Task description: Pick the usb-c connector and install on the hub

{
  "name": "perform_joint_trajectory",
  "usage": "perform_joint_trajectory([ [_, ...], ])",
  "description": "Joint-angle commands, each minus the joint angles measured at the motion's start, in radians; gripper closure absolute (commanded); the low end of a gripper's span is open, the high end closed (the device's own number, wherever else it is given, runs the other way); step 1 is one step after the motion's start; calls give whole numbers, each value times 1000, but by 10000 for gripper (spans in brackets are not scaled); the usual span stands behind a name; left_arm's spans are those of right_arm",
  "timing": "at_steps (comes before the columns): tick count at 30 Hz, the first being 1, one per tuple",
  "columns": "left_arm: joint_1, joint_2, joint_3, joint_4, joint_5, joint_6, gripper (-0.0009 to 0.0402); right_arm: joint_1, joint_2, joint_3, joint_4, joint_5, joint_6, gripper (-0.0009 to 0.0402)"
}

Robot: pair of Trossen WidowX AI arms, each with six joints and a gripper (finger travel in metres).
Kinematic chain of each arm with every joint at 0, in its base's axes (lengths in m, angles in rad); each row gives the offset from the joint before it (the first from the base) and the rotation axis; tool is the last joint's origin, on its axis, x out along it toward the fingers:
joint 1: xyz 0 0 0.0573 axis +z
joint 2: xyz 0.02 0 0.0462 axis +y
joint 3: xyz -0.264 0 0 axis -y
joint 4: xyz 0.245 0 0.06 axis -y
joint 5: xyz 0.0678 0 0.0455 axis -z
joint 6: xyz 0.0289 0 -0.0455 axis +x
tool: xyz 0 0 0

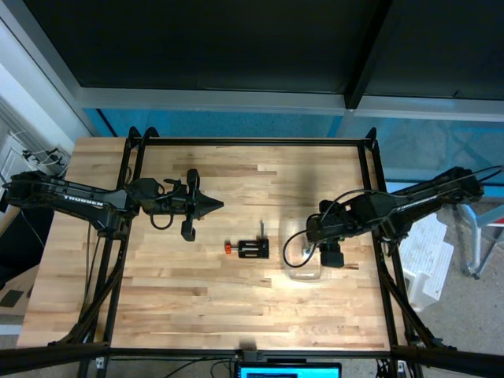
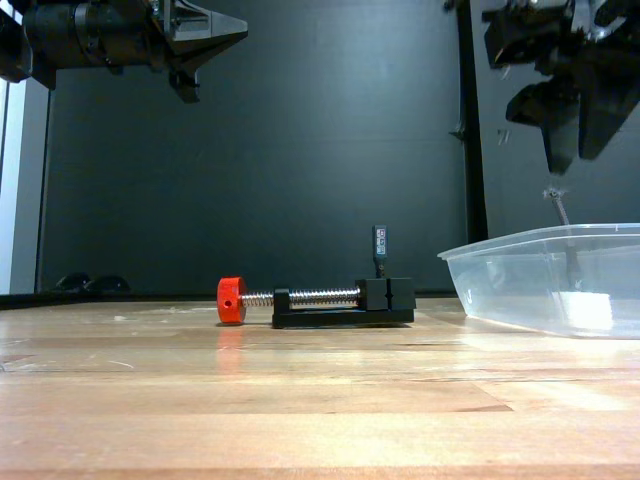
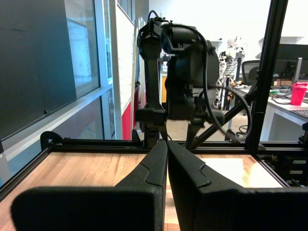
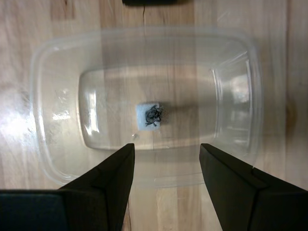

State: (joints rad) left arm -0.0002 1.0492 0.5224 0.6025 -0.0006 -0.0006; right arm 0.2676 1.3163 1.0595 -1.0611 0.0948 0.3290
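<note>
The left gripper (image 1: 214,205) is held well above the table (image 1: 197,299), left of the vise, with its fingers pressed together on nothing. In the low view its arm is cut off by the frame edge. One vise (image 1: 253,249) with one red knob (image 2: 231,300) is set mid-table. One hub (image 2: 379,247) (a small dark upright piece) is clamped in it, its lower end hidden. To the right, one clear container (image 1: 293,272) is seen. One usb-c connector (image 4: 151,115) lies free on its floor, well apart from the hub, its details hard to make out. The right gripper (image 4: 166,147) hangs above it, fingers spread wide and empty.
</note>
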Motion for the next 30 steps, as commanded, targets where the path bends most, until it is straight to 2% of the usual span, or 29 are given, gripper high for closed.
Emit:
perform_joint_trajectory([
  [1, 0, 0, 0, 0, 0, 0, 393, 2, 40, -6, 9, 19, 3, 203],
  [7, 0, 0, 0, 0, 0, 0, 393, 17, 86, -18, 58, 44, 3, 203],
  [20, 0, 0, 0, 0, 0, 0, 393, 37, 143, -102, 200, 43, 21, 203],
  [30, 0, 0, 0, 0, 0, 0, 393, 54, 145, -174, 299, 45, 30, 212],
])
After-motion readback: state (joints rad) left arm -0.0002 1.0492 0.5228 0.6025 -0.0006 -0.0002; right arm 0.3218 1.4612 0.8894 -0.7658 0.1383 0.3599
